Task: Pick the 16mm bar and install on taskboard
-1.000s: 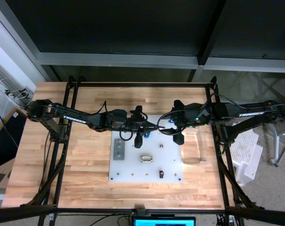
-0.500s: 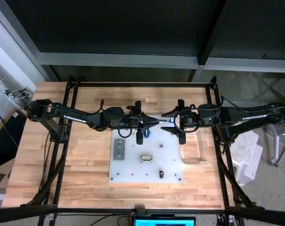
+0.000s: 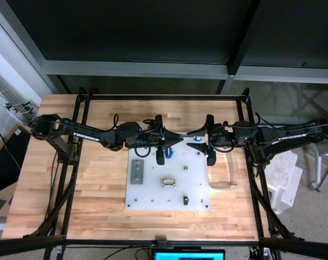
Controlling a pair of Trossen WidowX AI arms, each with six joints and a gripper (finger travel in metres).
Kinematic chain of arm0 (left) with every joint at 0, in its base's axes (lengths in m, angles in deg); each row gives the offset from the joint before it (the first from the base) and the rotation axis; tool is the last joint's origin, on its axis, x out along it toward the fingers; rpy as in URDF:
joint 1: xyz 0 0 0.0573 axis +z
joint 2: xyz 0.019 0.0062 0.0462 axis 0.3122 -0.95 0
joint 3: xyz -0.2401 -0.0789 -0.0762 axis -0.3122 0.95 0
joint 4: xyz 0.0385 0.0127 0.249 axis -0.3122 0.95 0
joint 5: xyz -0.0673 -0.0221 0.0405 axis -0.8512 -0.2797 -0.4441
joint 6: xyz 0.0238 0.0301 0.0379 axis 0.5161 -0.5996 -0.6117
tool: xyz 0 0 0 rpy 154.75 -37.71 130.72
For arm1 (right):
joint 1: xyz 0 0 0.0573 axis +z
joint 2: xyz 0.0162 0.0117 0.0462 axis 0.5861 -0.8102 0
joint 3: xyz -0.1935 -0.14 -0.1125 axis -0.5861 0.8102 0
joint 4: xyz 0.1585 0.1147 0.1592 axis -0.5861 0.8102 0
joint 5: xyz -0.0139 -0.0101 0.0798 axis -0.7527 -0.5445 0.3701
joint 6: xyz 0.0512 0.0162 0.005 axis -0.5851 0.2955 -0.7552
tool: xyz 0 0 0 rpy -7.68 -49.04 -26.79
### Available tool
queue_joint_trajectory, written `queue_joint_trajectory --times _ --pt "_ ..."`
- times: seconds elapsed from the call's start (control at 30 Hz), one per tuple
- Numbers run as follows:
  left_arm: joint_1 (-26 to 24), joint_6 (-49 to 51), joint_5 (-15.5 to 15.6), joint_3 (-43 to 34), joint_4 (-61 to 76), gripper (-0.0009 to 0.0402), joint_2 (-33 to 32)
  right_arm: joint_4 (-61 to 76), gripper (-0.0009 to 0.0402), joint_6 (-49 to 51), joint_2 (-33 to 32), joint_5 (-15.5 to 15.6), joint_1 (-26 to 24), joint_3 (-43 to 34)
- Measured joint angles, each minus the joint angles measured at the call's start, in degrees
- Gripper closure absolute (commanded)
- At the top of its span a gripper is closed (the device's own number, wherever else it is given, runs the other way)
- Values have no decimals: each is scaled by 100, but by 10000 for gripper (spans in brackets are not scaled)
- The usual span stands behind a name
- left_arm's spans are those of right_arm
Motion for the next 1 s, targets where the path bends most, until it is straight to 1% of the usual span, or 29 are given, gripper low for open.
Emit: queue_joint_trajectory --times 0.4,0.6,0.83,1.0 --pt "0 74 0 0 -42 390 4 -610 245 0 13 2 -20 219" --pt "0 74 0 0 -42 390 4 -660 269 0 13 2 -22 219" --pt "0 74 -4 0 -42 390 4 -579 309 33 11 2 -24 219" --pt "-2 74 -15 0 -59 390 4 -553 329 46 11 2 -24 219"
